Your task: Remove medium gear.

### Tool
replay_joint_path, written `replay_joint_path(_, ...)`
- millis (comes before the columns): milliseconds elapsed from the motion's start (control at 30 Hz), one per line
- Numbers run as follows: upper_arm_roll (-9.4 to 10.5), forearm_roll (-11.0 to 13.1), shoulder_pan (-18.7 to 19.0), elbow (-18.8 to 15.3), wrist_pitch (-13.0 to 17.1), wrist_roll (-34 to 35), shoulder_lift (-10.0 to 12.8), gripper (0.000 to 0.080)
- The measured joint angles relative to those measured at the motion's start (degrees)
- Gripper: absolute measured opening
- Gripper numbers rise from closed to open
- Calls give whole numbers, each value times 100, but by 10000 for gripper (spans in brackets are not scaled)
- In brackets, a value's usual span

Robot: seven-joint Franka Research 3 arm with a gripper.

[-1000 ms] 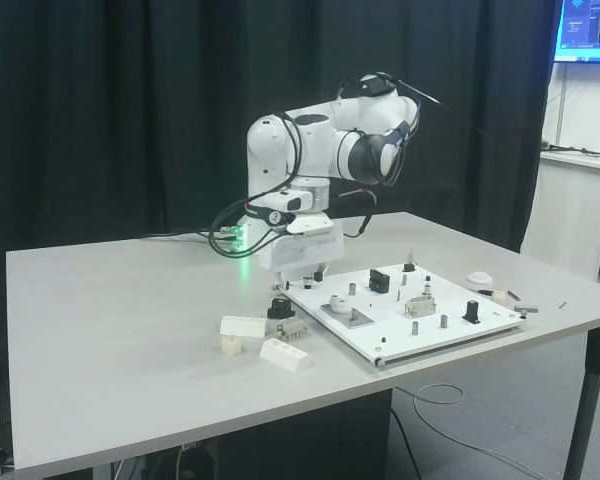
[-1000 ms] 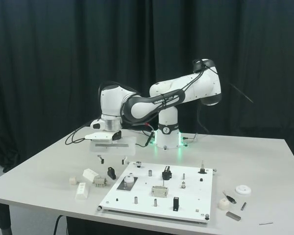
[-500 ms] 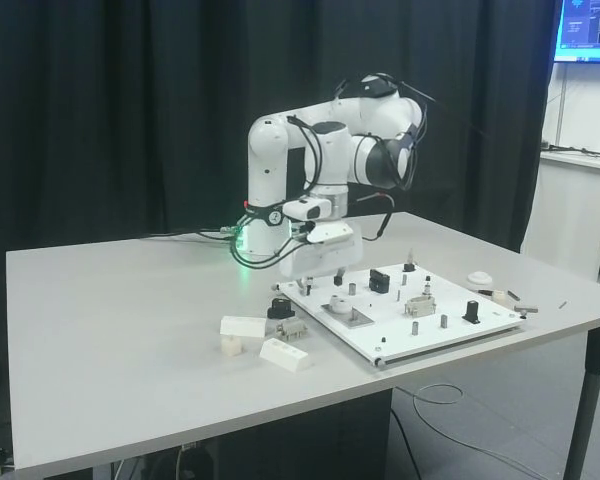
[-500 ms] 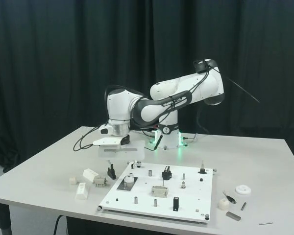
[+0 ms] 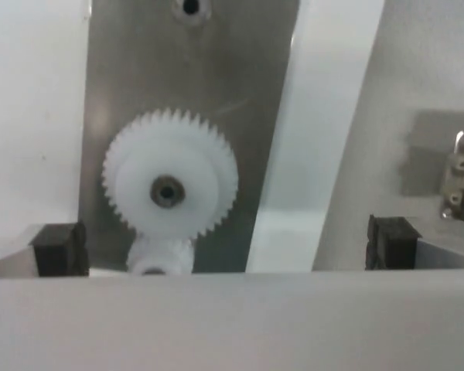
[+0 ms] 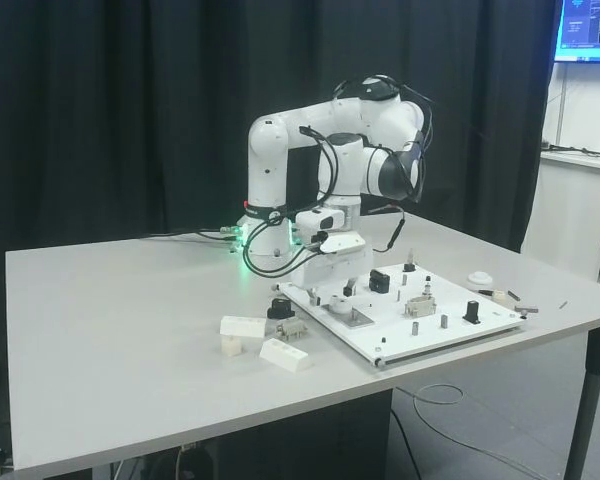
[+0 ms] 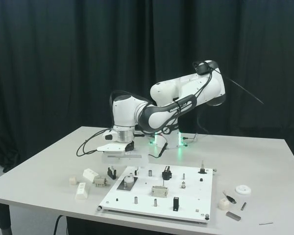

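The medium gear (image 5: 170,188) sits left of centre in my wrist view on its grey plate (image 5: 240,93), my gripper (image 5: 220,246) spread wide above it.

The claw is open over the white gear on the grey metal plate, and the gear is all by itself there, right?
Not quite. The claw is open over the white gear on the grey metal plate, but the gear is not alone: the wrist view shows a smaller white gear touching its teeth.

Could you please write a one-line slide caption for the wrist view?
Open end effector above the white toothed medium gear on its grey metal plate.
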Motion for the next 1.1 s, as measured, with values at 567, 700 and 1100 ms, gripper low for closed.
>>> replay_joint_path(567, 291, 141, -58, 128, 501, 101, 2, 800)
replay_joint_path(700, 330, 156, -83, 162, 551, 103, 2, 800)
replay_joint_path(1100, 339, 192, -89, 209, 496, 193, -4, 778)
